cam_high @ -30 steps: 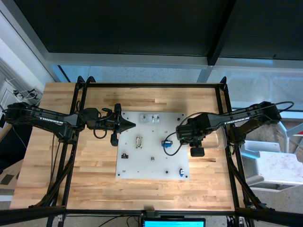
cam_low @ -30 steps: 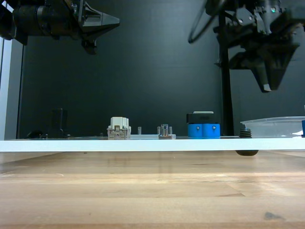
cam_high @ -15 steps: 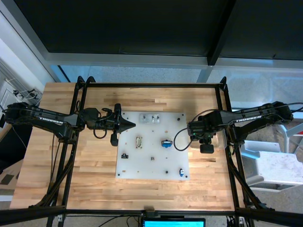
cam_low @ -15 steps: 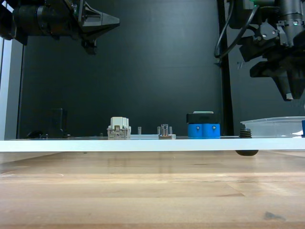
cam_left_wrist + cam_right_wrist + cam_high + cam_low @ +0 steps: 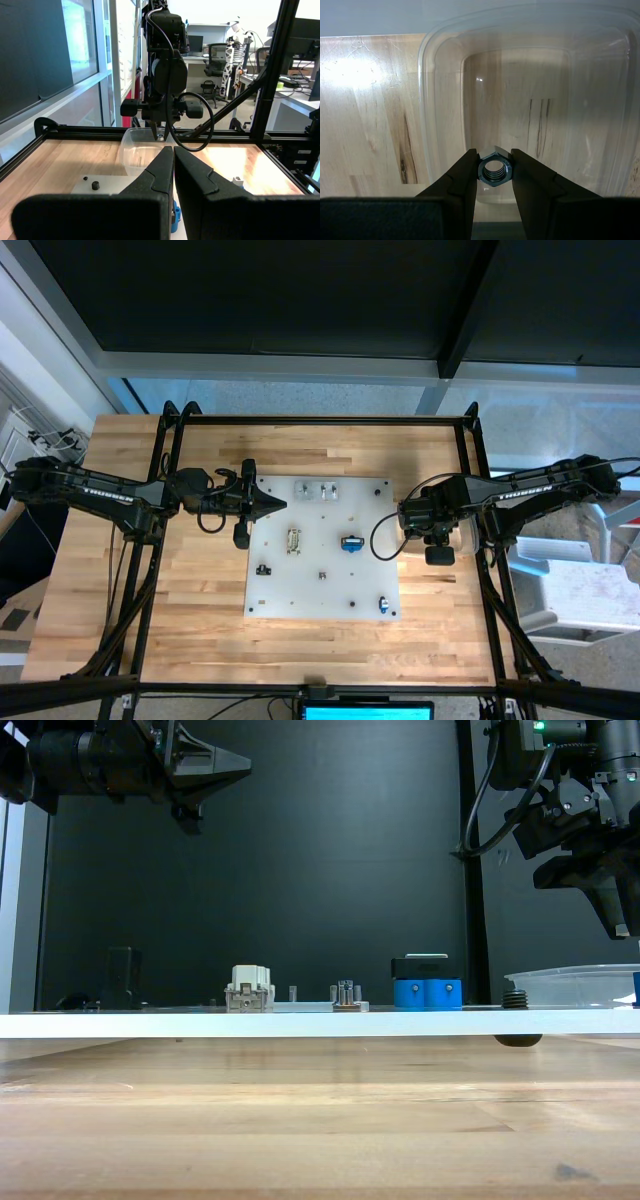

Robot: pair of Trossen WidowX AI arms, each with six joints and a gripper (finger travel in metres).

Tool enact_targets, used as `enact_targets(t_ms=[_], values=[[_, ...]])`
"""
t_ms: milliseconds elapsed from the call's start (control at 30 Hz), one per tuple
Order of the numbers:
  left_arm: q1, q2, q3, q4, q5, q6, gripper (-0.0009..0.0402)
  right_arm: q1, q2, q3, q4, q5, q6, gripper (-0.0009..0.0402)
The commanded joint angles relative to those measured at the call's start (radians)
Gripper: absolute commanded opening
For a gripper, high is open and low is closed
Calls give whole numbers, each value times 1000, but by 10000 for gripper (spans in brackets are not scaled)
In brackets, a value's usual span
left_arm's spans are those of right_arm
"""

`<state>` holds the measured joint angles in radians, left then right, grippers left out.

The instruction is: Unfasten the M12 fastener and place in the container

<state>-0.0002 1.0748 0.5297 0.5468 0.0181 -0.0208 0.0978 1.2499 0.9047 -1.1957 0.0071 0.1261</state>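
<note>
My right gripper is shut on the M12 fastener, a small silver hex nut pinched between its two fingers. It hangs above the container, a clear tray just off the white board's right edge. The nut does not touch the tray floor. Seen from the low view, the right gripper points down over the tray. The black ribbed stud stands bare, also seen from above as the stud. My left gripper is shut and holds nothing, high above the board's far left edge.
The white board carries a blue block connector, a grey socket, a blue-and-silver part and a black post. A black frame rail runs behind the right arm.
The right arm has swung right, from over the board's blue connector out past the board's edge, and now sits above the tray. The left arm has not moved.
</note>
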Motion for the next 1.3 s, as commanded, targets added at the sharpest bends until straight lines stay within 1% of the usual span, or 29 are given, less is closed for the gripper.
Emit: enact_targets(t_ms=[33,433,700,900,1300], values=[[0,0,0,0,0,0,0,0,1,1,-1,0,0,38],[0,0,0,0,0,0,0,0,1,1,-5,2,0,152],[0,0,0,0,0,0,0,0,1,1,-6,2,0,207],[0,0,0,0,0,0,0,0,1,1,-6,2,-1,230],[0,0,0,0,0,0,0,0,1,1,3,1,-1,231]])
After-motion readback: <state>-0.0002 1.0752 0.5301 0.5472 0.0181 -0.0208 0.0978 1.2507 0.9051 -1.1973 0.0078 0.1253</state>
